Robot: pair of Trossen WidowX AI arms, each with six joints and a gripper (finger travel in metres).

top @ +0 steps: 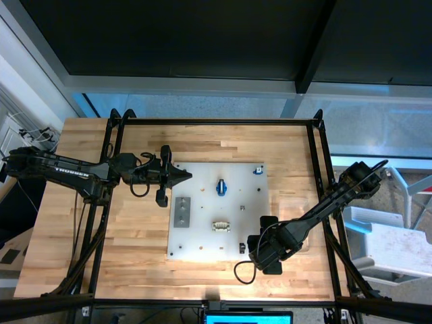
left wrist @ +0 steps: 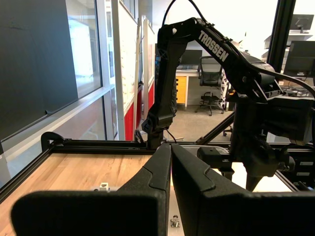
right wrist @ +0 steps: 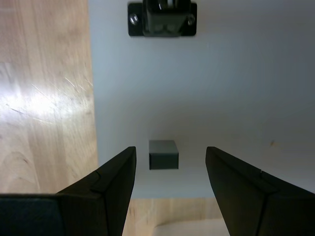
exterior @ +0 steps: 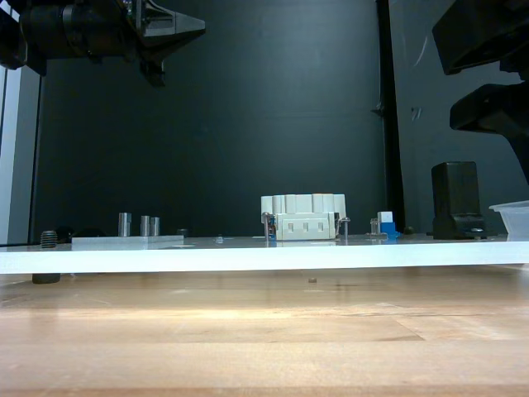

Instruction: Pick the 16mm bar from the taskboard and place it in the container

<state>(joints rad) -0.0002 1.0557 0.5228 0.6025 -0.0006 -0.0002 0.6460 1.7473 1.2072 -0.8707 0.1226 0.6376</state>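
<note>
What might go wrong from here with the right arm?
The open right pincer hangs over a small grey square piece at the taskboard edge, not the bars standing on the grey block; closing here likely grabs the wrong part.
Those bars stand close together, so a grasp may knock a neighbour.
The shut left pincer hovers above the board's far-left edge.

The bench (top: pixel 101 256) is pale wood with a soft sheen; the taskboard (top: pixel 202 196) on it is smooth matt white plastic with a dull grey metal block (top: pixel 182 210). Both the left gripper (top: pixel 187 175), pressed closed over the taskboard's far left corner, and the right gripper (right wrist: pixel 170 150), spread over its near right corner, look matt black plastic.
</note>
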